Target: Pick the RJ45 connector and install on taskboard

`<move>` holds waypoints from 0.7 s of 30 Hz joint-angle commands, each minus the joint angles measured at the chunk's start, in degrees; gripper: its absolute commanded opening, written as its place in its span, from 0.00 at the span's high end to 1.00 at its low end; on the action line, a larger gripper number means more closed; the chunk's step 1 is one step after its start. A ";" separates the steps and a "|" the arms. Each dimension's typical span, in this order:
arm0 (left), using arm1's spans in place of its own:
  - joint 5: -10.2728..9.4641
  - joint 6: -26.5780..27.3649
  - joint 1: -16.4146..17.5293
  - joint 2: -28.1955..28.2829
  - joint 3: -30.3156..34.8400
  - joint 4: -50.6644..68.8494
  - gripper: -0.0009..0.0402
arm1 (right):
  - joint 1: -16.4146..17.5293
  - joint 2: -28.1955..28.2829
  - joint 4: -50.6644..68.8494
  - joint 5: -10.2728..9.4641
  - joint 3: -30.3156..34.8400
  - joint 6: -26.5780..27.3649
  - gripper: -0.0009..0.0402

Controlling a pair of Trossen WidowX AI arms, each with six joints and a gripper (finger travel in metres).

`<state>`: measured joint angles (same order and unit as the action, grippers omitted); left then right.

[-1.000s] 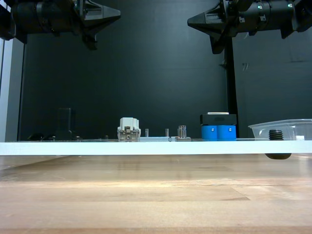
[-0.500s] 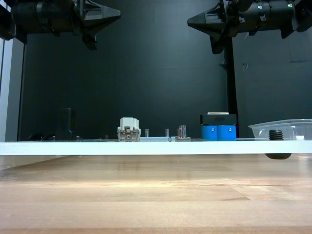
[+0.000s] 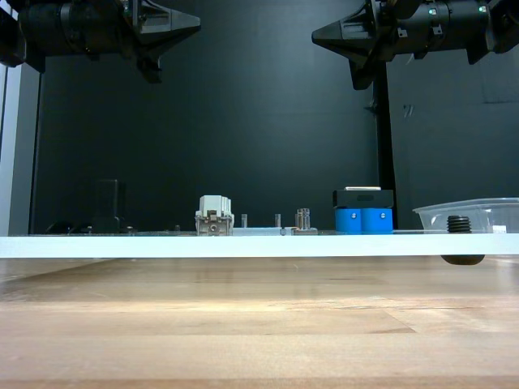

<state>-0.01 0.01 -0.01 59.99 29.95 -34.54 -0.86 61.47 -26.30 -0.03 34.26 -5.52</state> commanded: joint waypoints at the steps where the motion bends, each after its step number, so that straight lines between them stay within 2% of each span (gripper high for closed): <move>1: 0.00 -0.02 0.00 0.02 0.00 0.00 0.98 | 0.00 0.02 -0.02 0.02 0.00 -0.02 0.98; 21: 0.00 -0.02 0.00 0.02 0.00 0.00 0.98 | 0.02 0.02 -0.02 0.02 0.00 -0.02 0.98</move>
<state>-0.03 -0.01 -0.01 59.99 29.95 -34.54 -0.86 61.49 -26.33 -0.03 34.26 -5.52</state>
